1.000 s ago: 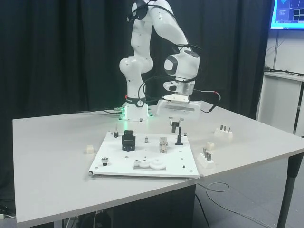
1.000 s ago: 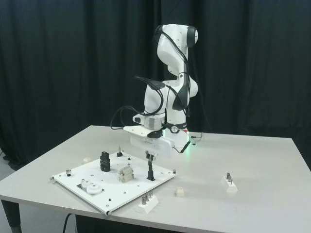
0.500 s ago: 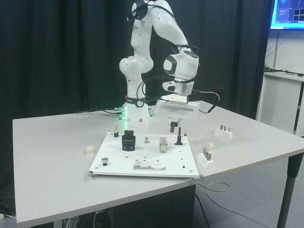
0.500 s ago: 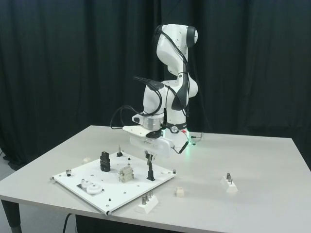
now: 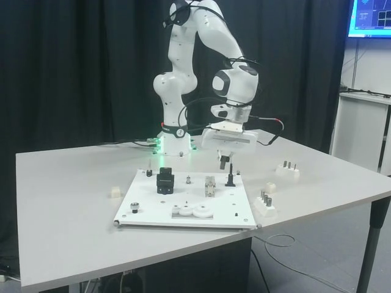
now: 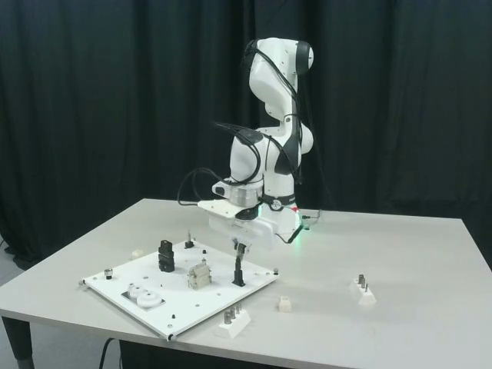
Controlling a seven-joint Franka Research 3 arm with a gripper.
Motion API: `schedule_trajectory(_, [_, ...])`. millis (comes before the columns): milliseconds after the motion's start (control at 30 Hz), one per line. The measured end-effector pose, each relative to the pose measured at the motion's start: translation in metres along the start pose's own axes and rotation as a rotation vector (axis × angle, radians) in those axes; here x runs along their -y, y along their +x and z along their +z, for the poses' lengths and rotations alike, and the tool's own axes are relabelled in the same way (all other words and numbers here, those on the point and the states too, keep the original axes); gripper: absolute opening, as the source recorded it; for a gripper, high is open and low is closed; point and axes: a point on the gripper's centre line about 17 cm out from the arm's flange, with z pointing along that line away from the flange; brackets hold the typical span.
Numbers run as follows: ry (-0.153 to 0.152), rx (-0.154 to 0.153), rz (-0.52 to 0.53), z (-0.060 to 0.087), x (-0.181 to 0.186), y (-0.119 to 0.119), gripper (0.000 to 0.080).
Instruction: Insert square peg 4.
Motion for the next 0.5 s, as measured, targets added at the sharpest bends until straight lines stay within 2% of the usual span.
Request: schedule_trajectory(500, [0.011, 0.036, -0.003, 0.001, 0.022, -0.016, 0.0156])
